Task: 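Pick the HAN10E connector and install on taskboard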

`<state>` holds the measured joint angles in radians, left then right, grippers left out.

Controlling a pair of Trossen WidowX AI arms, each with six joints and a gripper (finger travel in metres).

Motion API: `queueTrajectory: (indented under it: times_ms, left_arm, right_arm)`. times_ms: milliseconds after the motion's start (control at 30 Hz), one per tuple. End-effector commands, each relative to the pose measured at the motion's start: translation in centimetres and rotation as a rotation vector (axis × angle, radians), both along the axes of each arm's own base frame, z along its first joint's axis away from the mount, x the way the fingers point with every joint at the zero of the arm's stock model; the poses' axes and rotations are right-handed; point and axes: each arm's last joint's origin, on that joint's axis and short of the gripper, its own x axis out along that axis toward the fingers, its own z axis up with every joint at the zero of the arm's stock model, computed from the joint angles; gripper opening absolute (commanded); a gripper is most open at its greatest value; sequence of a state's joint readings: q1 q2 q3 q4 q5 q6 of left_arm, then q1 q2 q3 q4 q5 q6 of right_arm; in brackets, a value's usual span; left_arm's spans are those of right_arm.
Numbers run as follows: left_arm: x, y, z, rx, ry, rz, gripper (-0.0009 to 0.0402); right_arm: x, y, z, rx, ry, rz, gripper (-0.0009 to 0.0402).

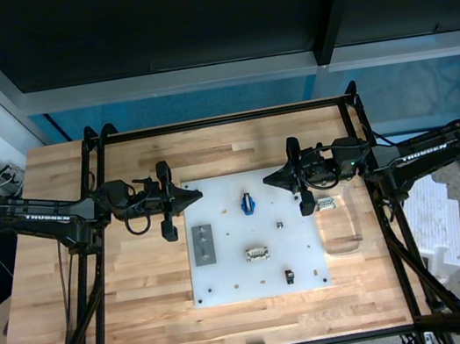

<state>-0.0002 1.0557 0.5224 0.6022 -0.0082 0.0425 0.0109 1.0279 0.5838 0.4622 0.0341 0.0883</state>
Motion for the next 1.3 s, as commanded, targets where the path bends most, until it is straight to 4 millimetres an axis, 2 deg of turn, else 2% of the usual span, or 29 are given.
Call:
queueTrajectory:
  times_ms: [33,433,567,900,1300]
  left_arm:
    - [0.0,0.0,0.0,0.0,-0.001,0.0,0.0001]
    - [0.0,0.0,0.0,0.0,-0.001,0.0,0.0001]
    - [0.0,0.0,0.0,0.0,-0.001,0.0,0.0001]
    - [0.0,0.0,0.0,0.0,-0.001,0.0,0.0001]
    - [0.0,0.0,0.0,0.0,-0.001,0.0,0.0001]
  right_arm:
    - [0.0,0.0,0.0,0.001,0.0,0.001,0.0]
    - [0.0,0.0,0.0,0.0,-0.001,0.003,0.0]
    - [-0.1,0.0,0.7,0.006,0.036,0.001,0.0]
    - [-0.5,0.1,2.7,0.003,0.411,0.003,0.0]
    - [-3.4,0.0,3.7,-0.076,0.831,0.031,0.0]
